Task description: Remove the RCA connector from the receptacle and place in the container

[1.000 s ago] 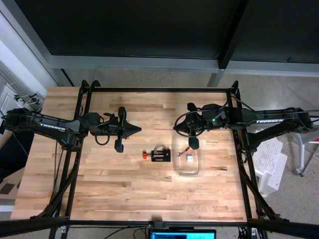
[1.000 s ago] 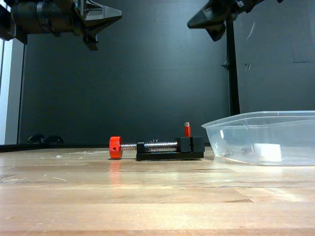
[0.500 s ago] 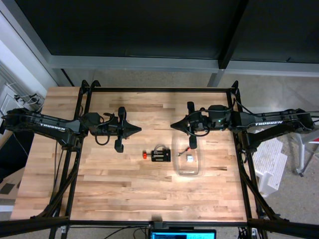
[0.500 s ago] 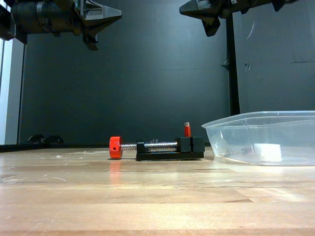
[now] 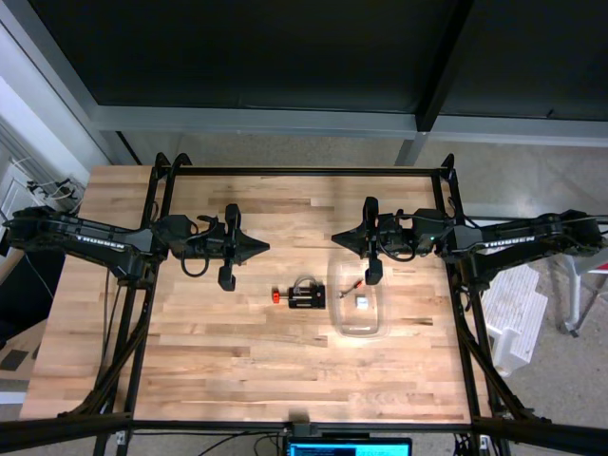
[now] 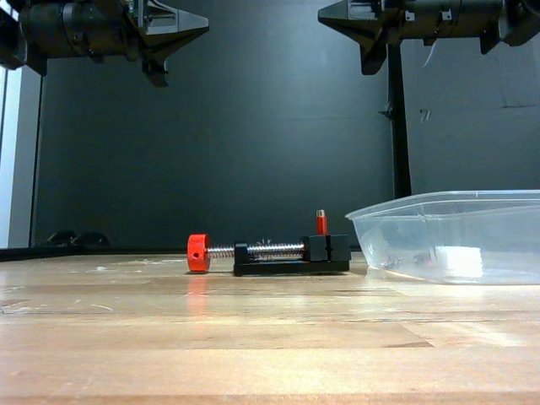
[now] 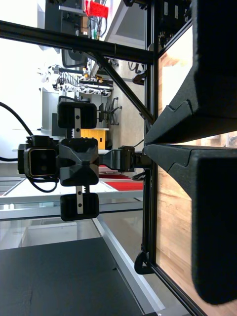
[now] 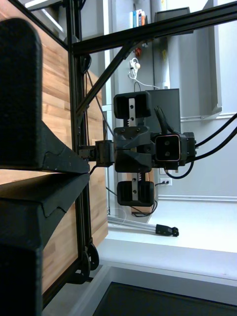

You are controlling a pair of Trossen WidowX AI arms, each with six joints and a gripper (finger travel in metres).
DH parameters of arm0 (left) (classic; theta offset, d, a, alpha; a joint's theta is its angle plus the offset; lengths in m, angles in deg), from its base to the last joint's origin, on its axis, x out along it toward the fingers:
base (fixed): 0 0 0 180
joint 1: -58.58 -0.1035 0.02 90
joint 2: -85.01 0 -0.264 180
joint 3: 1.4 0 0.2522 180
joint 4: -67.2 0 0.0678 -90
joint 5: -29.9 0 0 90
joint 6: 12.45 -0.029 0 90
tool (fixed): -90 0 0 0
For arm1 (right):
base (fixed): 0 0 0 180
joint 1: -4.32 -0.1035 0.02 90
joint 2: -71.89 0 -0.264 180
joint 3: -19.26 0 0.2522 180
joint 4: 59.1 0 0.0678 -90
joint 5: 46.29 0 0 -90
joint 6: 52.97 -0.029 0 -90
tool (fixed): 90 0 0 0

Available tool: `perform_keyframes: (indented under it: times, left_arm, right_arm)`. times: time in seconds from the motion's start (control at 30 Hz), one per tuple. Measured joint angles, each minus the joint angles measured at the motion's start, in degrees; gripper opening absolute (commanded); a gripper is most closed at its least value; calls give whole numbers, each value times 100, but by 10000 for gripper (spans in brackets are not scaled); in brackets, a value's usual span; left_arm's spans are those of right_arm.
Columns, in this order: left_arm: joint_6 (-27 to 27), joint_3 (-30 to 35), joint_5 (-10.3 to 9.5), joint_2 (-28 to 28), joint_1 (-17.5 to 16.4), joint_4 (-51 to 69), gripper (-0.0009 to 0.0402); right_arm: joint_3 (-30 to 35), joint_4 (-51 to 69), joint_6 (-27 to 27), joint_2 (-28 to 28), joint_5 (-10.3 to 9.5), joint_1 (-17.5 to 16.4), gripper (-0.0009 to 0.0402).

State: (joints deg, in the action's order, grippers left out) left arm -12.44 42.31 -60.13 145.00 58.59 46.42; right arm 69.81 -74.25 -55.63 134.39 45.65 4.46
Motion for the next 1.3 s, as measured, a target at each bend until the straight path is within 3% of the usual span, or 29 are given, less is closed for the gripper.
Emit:
perform_keyframes:
  times: [0.57, 0.97, 1.3]
  left_arm:
    - [0, 0, -2, 0, 0, 0, 0]
    - [0, -2, -2, 0, 0, 0, 0]
    - [-2, -2, -2, 0, 0, 2, 0]
  right_arm:
    - [-146, 125, 155, 0, -2, -15, 0]
    - [-142, 127, 170, 0, -151, -24, 0]
    - [-138, 127, 170, 0, -155, -24, 0]
